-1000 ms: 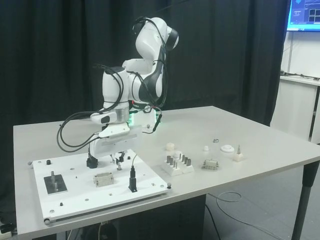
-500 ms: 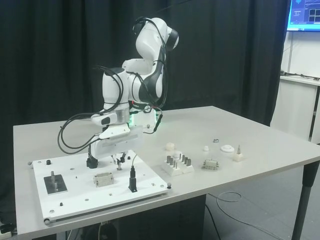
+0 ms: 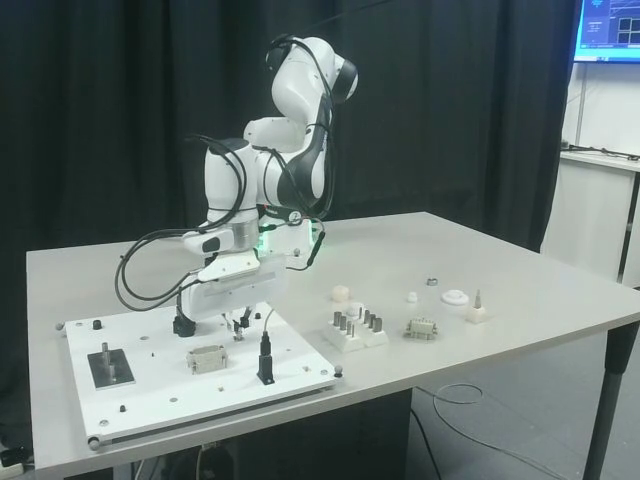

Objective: Insert BNC.

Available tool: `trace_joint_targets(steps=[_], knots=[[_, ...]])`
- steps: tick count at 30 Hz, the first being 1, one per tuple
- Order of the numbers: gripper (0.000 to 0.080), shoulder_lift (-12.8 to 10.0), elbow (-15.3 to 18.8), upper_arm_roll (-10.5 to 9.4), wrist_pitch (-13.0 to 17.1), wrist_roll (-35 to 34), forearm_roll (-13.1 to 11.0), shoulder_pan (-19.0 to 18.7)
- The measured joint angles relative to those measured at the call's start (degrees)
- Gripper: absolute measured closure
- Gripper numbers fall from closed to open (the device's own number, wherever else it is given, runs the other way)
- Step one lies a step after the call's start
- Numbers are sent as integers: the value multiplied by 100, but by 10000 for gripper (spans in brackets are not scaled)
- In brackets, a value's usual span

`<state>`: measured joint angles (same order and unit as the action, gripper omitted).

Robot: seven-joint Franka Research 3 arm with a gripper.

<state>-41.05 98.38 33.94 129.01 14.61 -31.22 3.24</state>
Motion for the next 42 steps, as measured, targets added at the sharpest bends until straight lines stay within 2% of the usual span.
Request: trace_joint_targets(steps=[11, 42], knots=[[682, -1, 0, -1, 0, 68, 1, 0], [682, -3, -5, -1, -24, 1367, 48, -9]])
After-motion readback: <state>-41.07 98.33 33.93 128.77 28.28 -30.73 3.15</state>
